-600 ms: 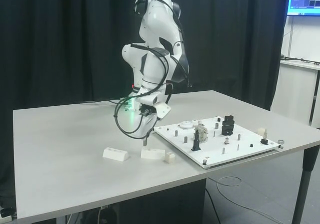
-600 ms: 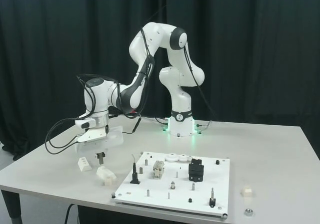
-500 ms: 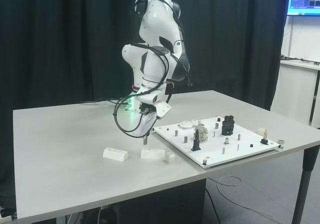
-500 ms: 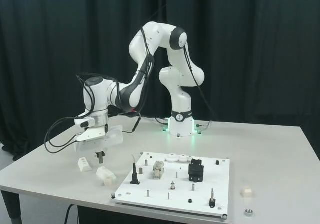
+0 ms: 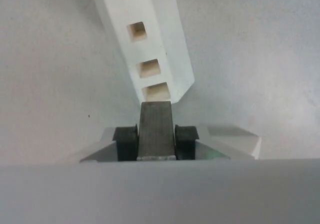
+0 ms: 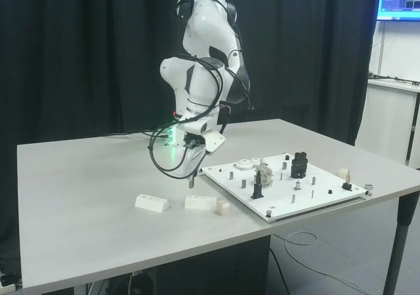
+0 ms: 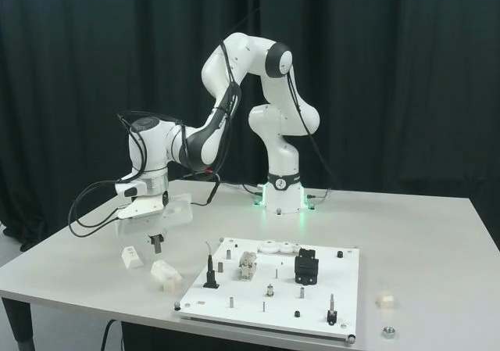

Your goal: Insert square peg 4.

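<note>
My gripper [image 5: 156, 143] is shut on a grey square peg [image 5: 156, 116], held upright between the black pads [image 5: 126, 140]. In the wrist view the peg's tip hangs in front of the end hole of a white block [image 5: 150, 39] that has a row of several square holes. From the room views the gripper [image 6: 191, 175] and peg [image 7: 157, 244] hang a short way above that block [image 6: 199, 203] on the table, not touching it.
A second white block [image 6: 151, 203] lies beside the first, and a small white piece [image 6: 223, 207] sits at its other end. The white task board [image 6: 328, 196] with several pegs and fixtures lies close by. Two small parts [image 7: 384, 299] rest beyond the board.
The gripper has risen a little with the peg, so the gap above the white block has grown.
</note>
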Available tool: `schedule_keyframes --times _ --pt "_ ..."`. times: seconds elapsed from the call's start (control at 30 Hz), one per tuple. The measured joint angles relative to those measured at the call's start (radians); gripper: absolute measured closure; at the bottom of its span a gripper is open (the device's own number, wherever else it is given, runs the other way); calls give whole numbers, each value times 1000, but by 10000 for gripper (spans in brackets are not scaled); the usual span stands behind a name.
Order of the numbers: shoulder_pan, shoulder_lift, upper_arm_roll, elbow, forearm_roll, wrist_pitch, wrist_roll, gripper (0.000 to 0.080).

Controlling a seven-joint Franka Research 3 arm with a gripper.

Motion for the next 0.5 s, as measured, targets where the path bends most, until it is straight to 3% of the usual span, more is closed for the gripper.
schedule_keyframes --times 0.5 --pt "14 -3 1 11 8 -2 135 649"
